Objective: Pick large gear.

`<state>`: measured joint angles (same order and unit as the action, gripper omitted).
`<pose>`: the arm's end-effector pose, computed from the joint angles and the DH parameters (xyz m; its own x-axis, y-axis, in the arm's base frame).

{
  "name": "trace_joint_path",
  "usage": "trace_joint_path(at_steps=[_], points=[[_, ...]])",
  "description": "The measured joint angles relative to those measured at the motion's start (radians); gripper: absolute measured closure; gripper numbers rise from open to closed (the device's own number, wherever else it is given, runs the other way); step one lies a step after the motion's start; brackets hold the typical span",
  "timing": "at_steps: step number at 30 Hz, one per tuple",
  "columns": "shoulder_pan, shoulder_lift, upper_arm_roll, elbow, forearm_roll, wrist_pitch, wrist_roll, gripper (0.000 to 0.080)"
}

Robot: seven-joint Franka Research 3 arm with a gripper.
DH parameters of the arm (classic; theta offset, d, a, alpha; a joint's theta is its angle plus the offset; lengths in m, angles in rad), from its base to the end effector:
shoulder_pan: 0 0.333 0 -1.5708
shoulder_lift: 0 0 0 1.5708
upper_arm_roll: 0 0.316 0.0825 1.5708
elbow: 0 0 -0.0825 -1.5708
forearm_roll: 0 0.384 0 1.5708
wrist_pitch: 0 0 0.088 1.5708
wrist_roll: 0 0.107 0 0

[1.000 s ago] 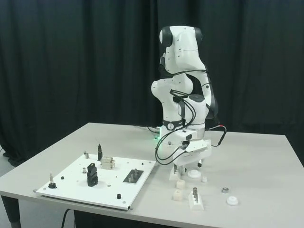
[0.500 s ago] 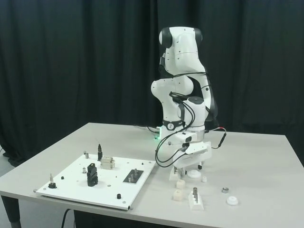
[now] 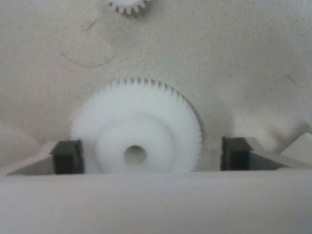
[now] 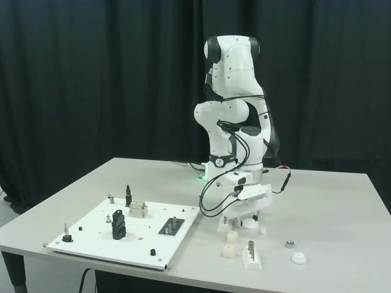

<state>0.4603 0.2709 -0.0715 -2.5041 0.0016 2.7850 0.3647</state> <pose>0.4336 0.1757 0.1807 0.9995 0.0254 0.0166 0.0252 -0.9996 0.0135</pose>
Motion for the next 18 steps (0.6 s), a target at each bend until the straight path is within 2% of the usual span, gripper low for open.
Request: trace_joint_path(at_steps=[6, 7, 12, 13, 18], points=[[-0.007, 0.001, 0.001, 0.003, 0.000, 0.000, 0.037, 0.0094], [-0.008, 0.001, 0.001, 0.004, 0.000, 0.000, 0.038, 0.0412], [-0.011, 0.002, 0.001, 0.005, 0.000, 0.000, 0.039, 0.0412], [-0.011, 0.002, 0.001, 0.005, 0.000, 0.000, 0.039, 0.0471], [-0.012, 0.002, 0.001, 0.005, 0.000, 0.000, 0.040, 0.0471]])
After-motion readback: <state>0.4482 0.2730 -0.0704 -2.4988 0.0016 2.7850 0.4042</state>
